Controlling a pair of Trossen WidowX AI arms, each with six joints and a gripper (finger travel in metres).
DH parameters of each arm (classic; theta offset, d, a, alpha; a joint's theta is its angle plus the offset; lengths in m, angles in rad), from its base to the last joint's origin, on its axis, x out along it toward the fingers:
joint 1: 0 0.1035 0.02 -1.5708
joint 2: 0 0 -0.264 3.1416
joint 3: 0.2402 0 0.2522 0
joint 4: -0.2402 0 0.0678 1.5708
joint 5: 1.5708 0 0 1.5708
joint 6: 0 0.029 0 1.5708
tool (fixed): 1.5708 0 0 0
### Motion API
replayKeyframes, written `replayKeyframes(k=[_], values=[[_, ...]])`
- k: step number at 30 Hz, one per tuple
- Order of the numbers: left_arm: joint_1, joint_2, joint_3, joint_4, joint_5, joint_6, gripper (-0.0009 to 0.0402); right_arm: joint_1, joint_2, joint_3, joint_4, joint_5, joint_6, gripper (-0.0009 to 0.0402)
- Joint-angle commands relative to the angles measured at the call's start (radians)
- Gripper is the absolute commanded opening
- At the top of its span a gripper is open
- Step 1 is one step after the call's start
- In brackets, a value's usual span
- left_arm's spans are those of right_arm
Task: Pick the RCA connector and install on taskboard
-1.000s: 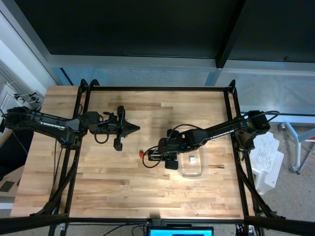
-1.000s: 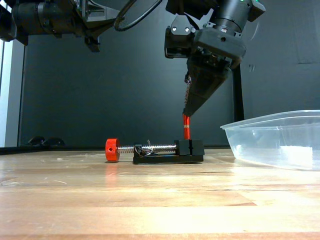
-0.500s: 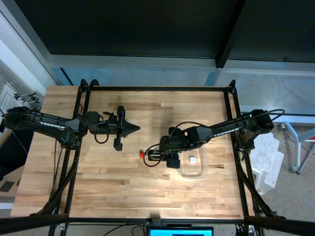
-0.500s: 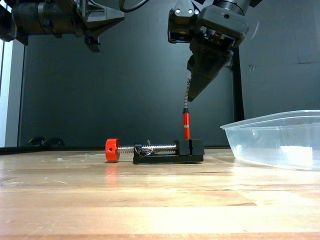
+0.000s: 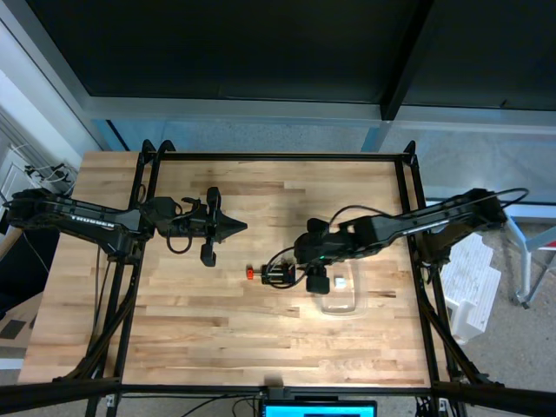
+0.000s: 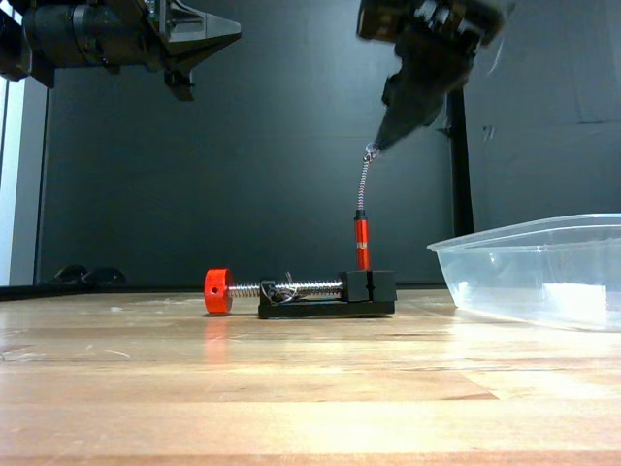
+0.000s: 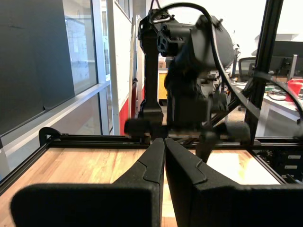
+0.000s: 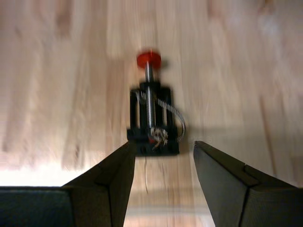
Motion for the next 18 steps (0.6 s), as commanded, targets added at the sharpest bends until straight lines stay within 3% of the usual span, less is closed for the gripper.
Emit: replayKeyframes(k=[1,18], values=[[0.0,0.0,0.0,0.0,0.0,0.0,0.0,-0.002,-0.08,-0.071,0.118,0.0,-0.02,0.0156],[0.0,0.0,0.0,0.0,0.0,0.0,0.0,-0.105,-0.43,-0.419,0.658,0.011,-0.146,0.0085]])
